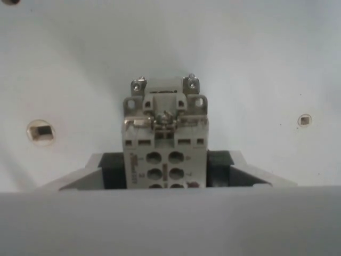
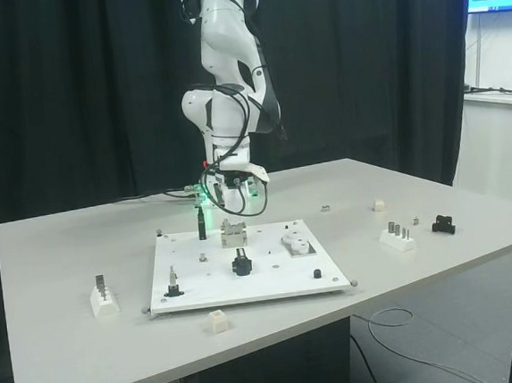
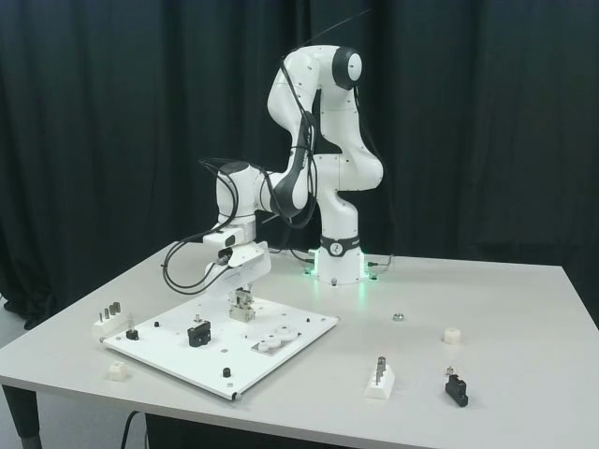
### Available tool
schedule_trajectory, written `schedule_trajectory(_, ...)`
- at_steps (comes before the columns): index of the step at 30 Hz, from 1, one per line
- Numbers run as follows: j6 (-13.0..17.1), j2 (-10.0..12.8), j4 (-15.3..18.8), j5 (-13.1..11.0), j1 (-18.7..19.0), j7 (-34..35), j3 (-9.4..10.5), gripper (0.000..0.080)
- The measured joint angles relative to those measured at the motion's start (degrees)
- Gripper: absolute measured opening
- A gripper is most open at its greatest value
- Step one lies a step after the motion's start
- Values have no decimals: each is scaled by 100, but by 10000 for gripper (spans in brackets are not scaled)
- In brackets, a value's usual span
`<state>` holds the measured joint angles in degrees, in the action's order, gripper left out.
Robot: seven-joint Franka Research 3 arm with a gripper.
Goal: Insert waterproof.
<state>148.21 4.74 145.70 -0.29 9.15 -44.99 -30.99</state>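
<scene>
A: Start with the big picture. The grey table (image 3: 505, 309) carries a white board (image 2: 272, 275), and the white arm (image 3: 314, 140) reaches down over the back half of it.

B: And the plug for this task?

A: The connector (image 1: 164, 141) stands upright on the board, directly under the gripper (image 2: 230, 191). In the wrist view it sits square in the middle, its round pin holes facing the camera (black pieces flank it on either side, though I cannot tell whether those are fingertips or part of the socket).

B: So is the gripper clamped on it?

A: I cannot tell; none of the views shows the grip clearly.

B: Then how should the push go?

A: Straight down, I would say, with the wrist kept level so the connector does not tilt and bind. Slow pressure seems wise, stopping once it seats. The metal clip (image 1: 165, 121) across its top looks like the part to keep free of any sideways knock.
</scene>
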Motion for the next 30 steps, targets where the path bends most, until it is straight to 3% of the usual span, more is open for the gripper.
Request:
schedule_trajectory(27,-40,17,-1,15,5,0,0,310)
schedule_trajectory(28,-43,20,-1,15,8,0,0,526)
schedule_trajectory(30,-49,21,-1,15,14,0,0,526)
